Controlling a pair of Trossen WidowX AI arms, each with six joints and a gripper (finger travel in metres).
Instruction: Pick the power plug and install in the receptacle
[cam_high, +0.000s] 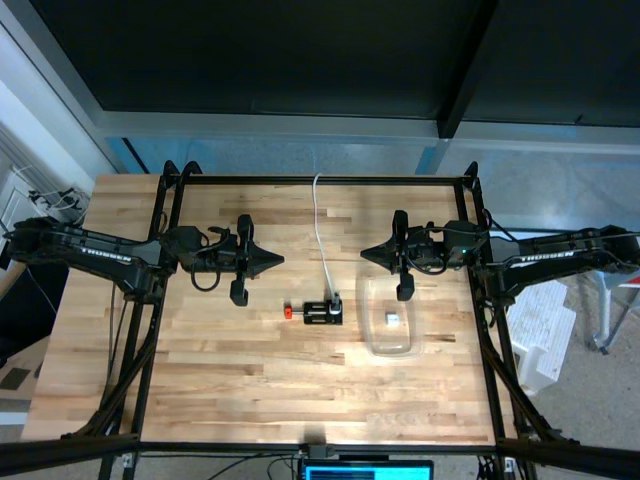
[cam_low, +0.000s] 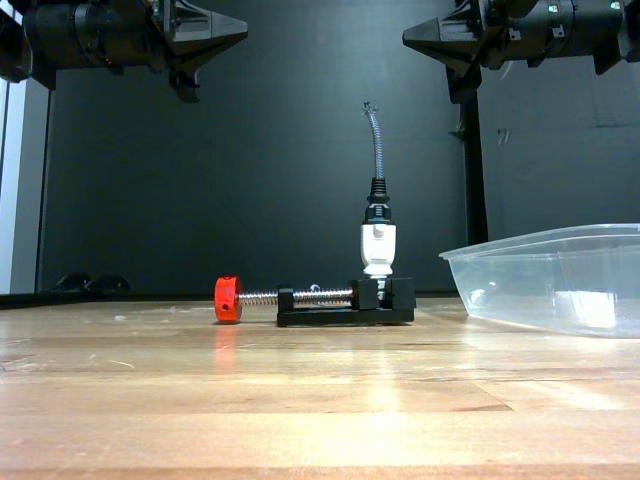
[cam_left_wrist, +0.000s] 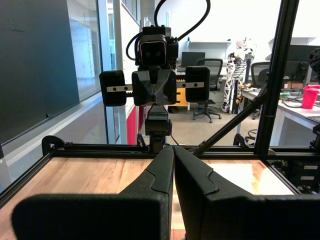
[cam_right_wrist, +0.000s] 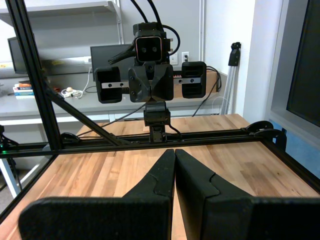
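Observation:
The receptacle, a small white block, stands upright clamped in the black mini vise. Its white cord runs from there to the table's far edge. The power plug is not visible in any view. My left gripper hovers high over the table, left of the vise, pointing right with its fingers pressed together on nothing. My right gripper hovers at the same height, right of the cord, pointing left. Its fingers are also closed and empty. Each wrist view faces the other arm.
The vise's red knob sticks out to the left. A clear plastic tray lies right of the vise under the right gripper, with a small white cube inside. A black frame borders the table.

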